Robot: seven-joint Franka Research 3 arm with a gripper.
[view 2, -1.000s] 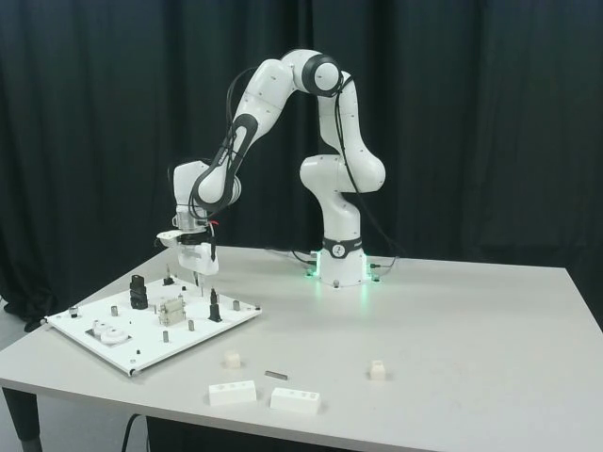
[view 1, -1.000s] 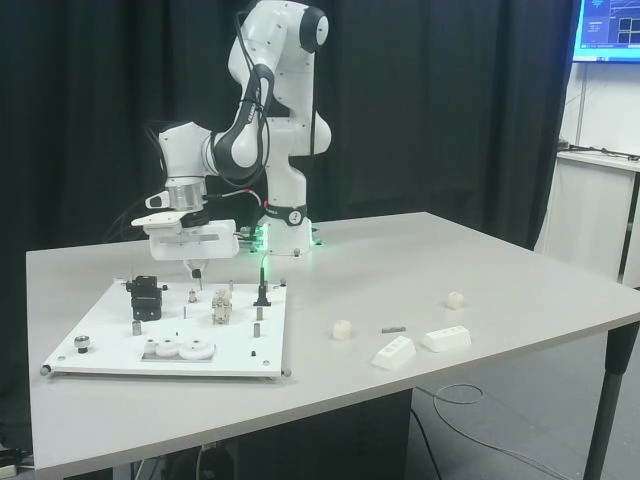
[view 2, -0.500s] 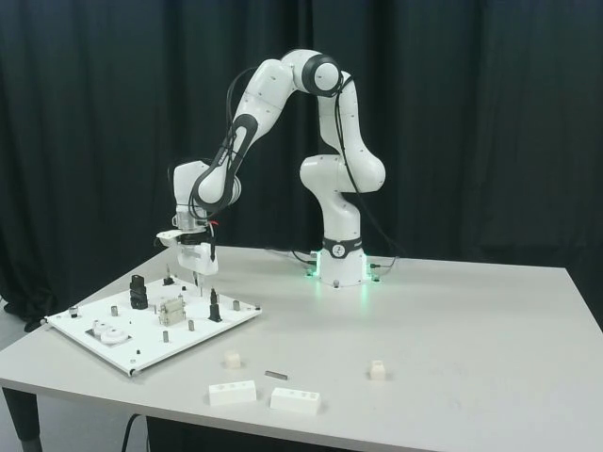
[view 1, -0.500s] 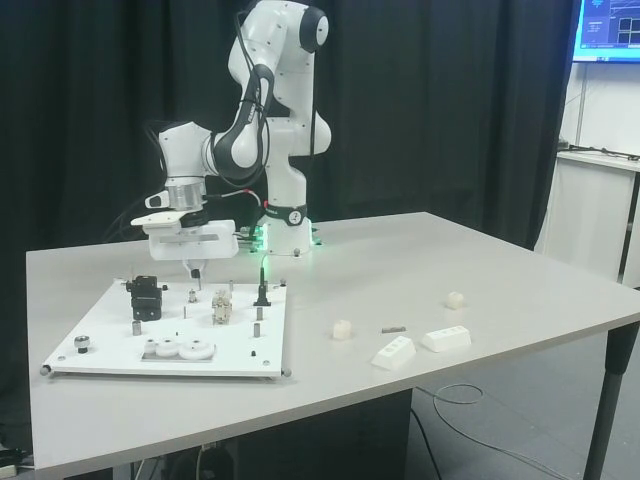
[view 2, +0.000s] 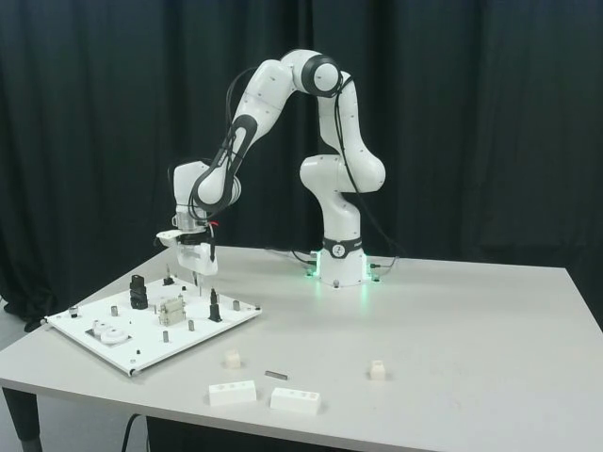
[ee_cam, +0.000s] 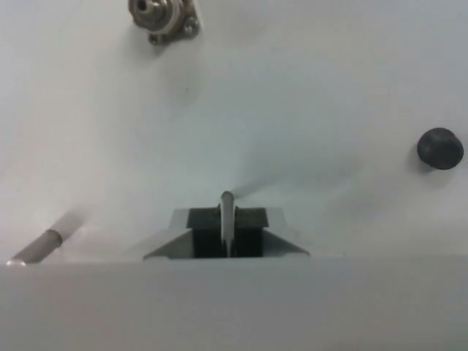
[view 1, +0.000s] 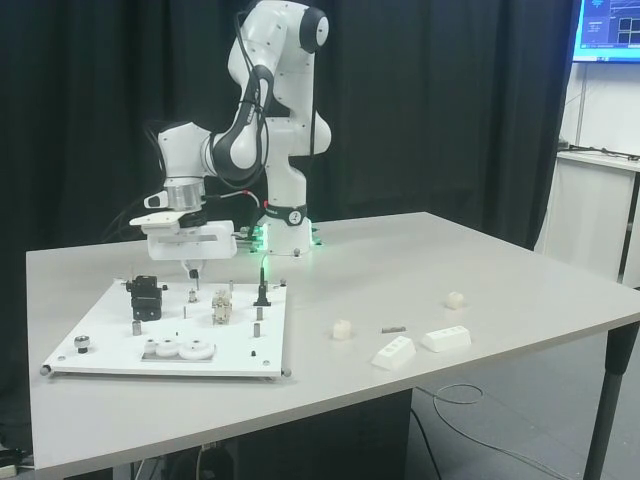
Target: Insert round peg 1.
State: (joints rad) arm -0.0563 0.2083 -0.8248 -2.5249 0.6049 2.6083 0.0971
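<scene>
Black curtains back a grey table [view 1: 480, 290] carrying a white board [view 1: 120, 345] of fixtures. Above the board's far side the gripper [ee_cam: 227, 232] hangs clamped on a thin grey peg [ee_cam: 227, 216], whose long axis runs down toward the board just below. The arm [view 2: 273, 104] arches from its green-lit base, wrist pointing down.

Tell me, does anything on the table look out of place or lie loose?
Yes. A small grey pin lies flat on the bare grey table, off the white board, among loose white blocks. The tool holds a thin peg above the board.
</scene>
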